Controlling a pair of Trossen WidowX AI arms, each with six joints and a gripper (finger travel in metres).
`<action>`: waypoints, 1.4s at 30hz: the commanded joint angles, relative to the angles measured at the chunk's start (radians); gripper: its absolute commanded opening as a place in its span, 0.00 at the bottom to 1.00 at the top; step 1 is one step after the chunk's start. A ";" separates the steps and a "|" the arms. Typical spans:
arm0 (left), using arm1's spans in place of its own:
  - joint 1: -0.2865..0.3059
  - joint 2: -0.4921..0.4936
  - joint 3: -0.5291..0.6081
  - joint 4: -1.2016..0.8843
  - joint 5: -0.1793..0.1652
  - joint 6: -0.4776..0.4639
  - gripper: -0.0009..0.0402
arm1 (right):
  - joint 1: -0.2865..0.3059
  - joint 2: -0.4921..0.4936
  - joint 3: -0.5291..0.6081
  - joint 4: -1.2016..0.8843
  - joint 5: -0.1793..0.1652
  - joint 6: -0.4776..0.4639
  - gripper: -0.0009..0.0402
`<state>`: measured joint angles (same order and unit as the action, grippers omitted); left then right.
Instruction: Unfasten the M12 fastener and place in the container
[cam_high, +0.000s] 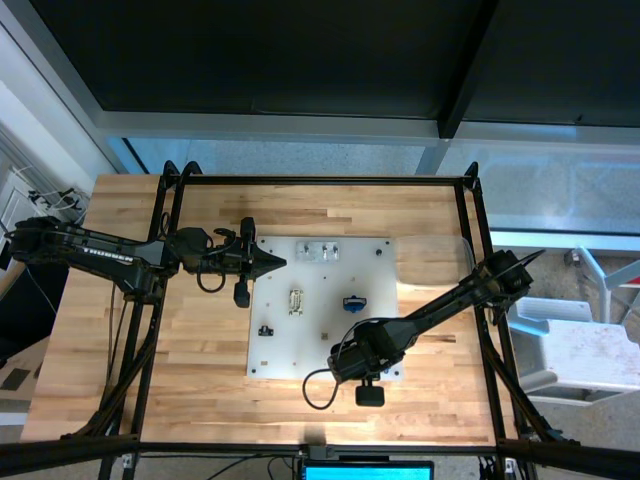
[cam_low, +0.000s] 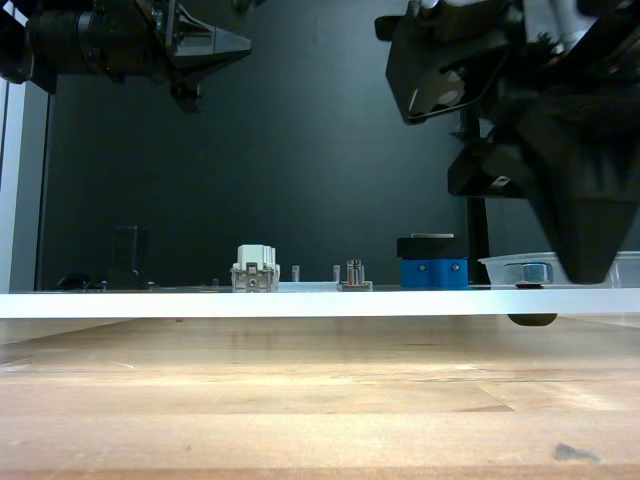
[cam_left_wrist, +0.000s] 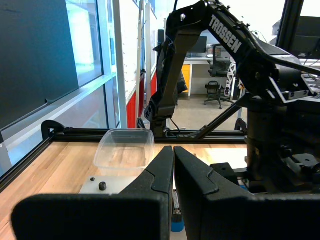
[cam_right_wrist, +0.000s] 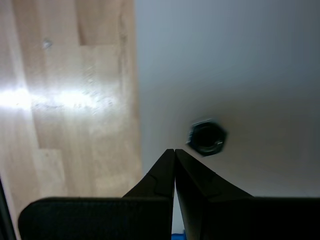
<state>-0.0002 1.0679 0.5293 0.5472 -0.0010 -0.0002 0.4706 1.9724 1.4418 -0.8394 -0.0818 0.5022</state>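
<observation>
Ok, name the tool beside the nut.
The right tool, shut just beside the nut on the board; the left tool hangs high over its far-left corner.

The M12 nut (cam_low: 528, 272) is dull silver metal. The board (cam_high: 300, 345) is smooth matt white. The container (cam_left_wrist: 125, 147) is clear glossy plastic. The table (cam_high: 200, 380) is wood with a slight sheen. The left gripper (cam_left_wrist: 173, 148), over the board's far left edge, and the right gripper (cam_right_wrist: 174, 151), beside the nut, look like matt black plastic.
</observation>
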 joint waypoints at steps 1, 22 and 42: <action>0.000 0.001 0.000 0.000 0.000 0.000 0.02 | -0.002 0.000 0.000 -0.001 0.023 -0.008 0.02; 0.000 0.000 0.000 0.000 0.000 0.000 0.02 | 0.003 -0.043 0.040 -0.112 0.051 0.148 0.02; 0.000 0.000 0.000 0.000 0.000 0.000 0.02 | 0.003 0.021 0.053 -0.031 0.012 0.118 0.02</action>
<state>-0.0002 1.0679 0.5293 0.5468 -0.0010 -0.0002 0.4751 1.9938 1.4948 -0.8719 -0.0818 0.6216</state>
